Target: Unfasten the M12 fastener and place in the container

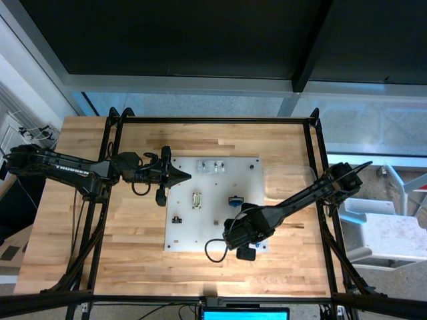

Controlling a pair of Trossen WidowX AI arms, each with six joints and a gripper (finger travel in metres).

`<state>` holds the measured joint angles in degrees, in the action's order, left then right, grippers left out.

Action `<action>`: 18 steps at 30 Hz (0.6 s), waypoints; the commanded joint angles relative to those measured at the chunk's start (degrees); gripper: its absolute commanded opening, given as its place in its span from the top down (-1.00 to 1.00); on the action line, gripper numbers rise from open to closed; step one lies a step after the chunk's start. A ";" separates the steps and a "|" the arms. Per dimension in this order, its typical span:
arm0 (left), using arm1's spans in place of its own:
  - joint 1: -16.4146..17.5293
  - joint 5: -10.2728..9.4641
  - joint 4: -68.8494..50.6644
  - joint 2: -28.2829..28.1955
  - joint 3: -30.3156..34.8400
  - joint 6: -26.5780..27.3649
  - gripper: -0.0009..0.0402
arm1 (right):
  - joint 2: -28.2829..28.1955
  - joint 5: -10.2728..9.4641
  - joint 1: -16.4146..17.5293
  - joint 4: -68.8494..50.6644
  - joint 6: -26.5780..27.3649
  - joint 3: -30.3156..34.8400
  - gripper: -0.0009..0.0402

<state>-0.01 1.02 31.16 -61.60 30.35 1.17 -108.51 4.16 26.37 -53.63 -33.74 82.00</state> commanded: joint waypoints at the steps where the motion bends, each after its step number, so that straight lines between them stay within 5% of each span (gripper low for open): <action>1: 0.02 0.02 0.02 0.00 0.02 0.00 0.96 | 0.72 -6.12 0.35 1.70 0.13 0.02 0.96; 5: 0.02 0.02 0.02 0.00 0.02 0.00 0.96 | 1.07 -9.94 0.59 4.63 0.24 0.02 0.96; 18: 0.00 0.02 0.02 0.00 0.02 0.00 0.96 | -3.50 -8.13 0.76 7.63 1.25 -0.04 0.96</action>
<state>-0.01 1.02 31.16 -61.60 30.37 1.17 -111.74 -4.03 27.14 -46.02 -32.47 81.97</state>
